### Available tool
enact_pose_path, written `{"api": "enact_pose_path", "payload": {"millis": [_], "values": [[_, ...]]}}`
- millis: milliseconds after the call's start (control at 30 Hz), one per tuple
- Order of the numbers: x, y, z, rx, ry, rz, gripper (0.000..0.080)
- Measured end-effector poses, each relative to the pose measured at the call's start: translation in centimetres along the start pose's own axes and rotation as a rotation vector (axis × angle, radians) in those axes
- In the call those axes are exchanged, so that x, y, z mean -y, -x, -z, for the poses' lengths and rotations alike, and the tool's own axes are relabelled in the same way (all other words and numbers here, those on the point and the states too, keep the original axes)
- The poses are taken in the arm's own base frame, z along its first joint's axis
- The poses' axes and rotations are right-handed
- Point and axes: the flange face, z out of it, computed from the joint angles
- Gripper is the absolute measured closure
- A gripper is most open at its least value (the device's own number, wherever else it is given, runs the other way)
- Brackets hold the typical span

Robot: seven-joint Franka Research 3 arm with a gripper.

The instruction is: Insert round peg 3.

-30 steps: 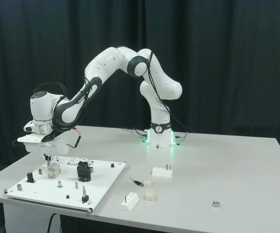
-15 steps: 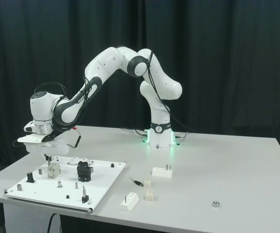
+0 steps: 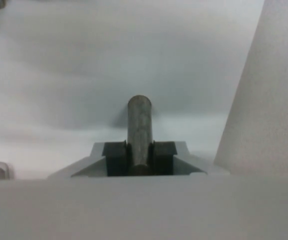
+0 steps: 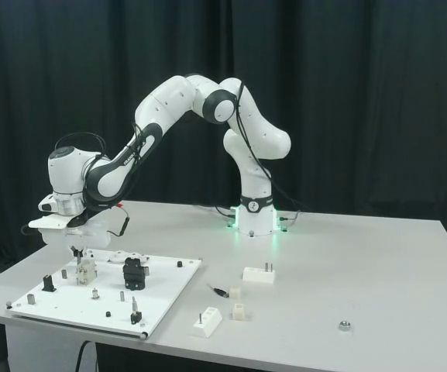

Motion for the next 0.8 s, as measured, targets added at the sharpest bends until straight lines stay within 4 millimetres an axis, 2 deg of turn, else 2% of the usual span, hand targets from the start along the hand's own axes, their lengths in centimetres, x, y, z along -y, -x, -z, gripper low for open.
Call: {"api": "enact_pose_path", "payload": {"millis": [500,533,800], "values": [[0.28,-0.12,0.18,-0.005,0.0,0.011,0.0696],[0.33,-0.14,0.22,-0.006,0.001,0.013,0.0511],[0.72,-0.34,0.56,-0.013,0.001,0.02,0.0511]]}}
